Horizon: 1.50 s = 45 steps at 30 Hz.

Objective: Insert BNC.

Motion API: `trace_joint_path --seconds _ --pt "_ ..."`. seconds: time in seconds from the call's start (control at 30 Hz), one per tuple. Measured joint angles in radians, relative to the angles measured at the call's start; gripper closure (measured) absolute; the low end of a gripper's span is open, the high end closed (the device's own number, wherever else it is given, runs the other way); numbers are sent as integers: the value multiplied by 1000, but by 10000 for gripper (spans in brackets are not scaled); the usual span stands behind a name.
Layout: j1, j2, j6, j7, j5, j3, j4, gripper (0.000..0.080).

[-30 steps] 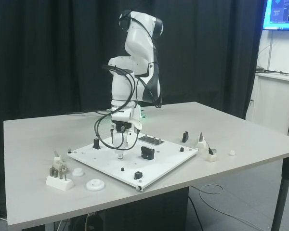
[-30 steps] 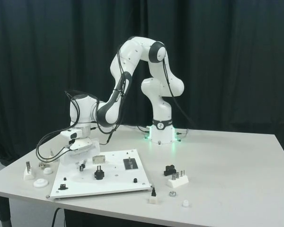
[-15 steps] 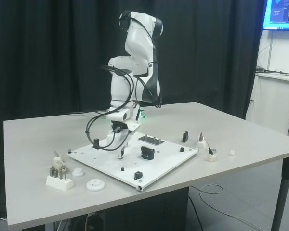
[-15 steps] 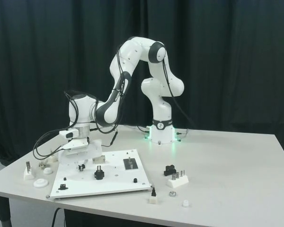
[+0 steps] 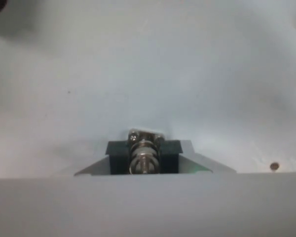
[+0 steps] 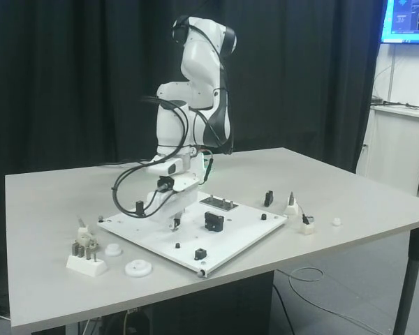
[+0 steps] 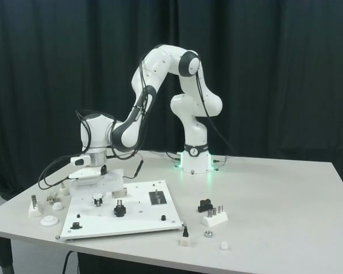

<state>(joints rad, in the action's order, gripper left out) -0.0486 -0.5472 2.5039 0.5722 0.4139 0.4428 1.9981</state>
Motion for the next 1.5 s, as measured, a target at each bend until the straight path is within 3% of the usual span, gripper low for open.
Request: trace_joint_path --seconds 0.53,1.5 --pt "0 -2 -6 -149 53 6 0 682" --pt "0 -2 -6 -486 72 9 0 682"
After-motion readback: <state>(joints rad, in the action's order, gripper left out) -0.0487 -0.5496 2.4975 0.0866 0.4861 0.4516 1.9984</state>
